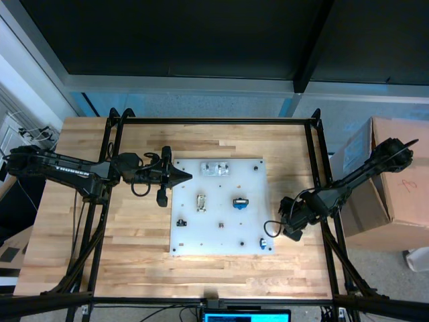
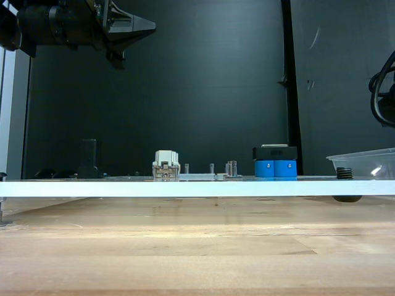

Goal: Unfasten the M12 nut and place it in the container

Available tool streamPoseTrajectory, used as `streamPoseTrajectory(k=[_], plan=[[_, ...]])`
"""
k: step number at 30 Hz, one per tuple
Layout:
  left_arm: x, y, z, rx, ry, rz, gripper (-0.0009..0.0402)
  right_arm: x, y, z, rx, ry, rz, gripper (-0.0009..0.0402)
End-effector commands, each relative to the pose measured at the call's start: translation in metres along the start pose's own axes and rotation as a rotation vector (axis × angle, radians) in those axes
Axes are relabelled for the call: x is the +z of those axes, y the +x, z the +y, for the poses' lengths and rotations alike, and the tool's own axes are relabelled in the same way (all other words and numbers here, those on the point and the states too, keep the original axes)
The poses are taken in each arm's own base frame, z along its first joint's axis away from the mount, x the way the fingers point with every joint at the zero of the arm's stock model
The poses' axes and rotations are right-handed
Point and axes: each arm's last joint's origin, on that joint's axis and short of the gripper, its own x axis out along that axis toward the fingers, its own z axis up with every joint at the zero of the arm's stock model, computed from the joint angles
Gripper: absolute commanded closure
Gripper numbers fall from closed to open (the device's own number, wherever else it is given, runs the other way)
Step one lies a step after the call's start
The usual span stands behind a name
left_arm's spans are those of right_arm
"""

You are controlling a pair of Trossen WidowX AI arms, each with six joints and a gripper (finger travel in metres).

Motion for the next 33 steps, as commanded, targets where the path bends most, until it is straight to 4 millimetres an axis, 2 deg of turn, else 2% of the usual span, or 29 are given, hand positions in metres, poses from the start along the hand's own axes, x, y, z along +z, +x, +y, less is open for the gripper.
streamPoseTrajectory(k=[1, 13, 33], plan=[[0.0, 0.0, 0.0, 0.0, 0.0, 0.0, 0.0393, 0.001, 0.001, -0.003, 0.001, 0.016, 0.0, 0.0381], [0.0, 0.0, 0.0, 0.0, 0.0, 0.0, 0.0393, 0.0, 0.003, -0.006, -0.01, 0.074, 0.007, 0.0381], [0.0, 0.0, 0.0, 0.0, 0.0, 0.0, 0.0393, 0.017, 0.007, -0.021, -0.037, 0.144, 0.002, 0.0381]])
